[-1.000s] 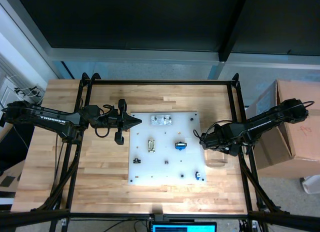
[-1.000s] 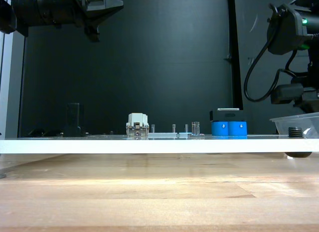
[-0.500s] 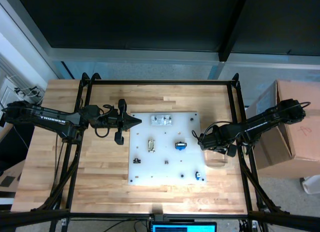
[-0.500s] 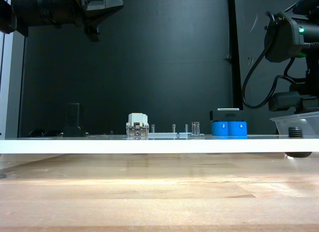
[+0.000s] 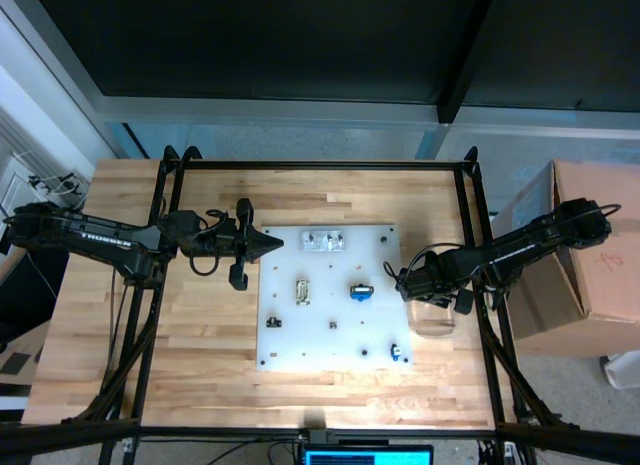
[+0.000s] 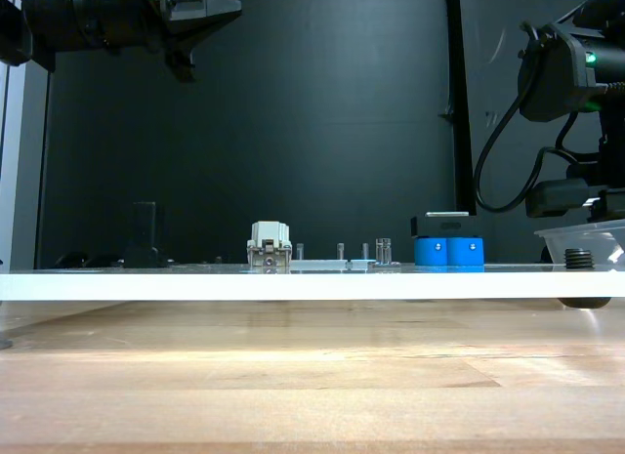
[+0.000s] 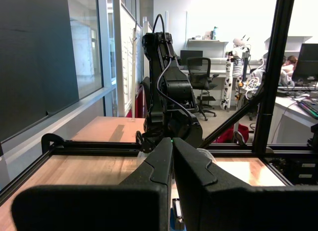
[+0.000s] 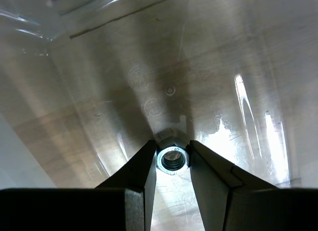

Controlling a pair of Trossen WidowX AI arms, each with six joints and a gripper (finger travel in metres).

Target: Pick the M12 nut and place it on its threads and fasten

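— What is the biggest thing in view?
— The wooden table (image 5: 200, 335), and on it the white board (image 5: 290, 357).
— And the arms?
— The left arm reaches in from the left. The left gripper (image 5: 276, 243) hangs high above the board's far left edge, and its fingers (image 7: 159, 161) are pressed flat together with nothing between them. The right arm comes in from the right. The right gripper (image 5: 404, 282) is lowered at the board's right edge, over the clear tray (image 5: 441, 331).
— What is the right gripper doing?
— It is clamped on the M12 nut (image 8: 173, 160). In the right wrist view one finger touches each side of the silver nut, above the tray's clear floor. Whether the nut rests on that floor cannot be told.
— And the stud?
— In the low view the black stud (image 6: 579, 258) stands bare, ribs showing, in front of the tray.
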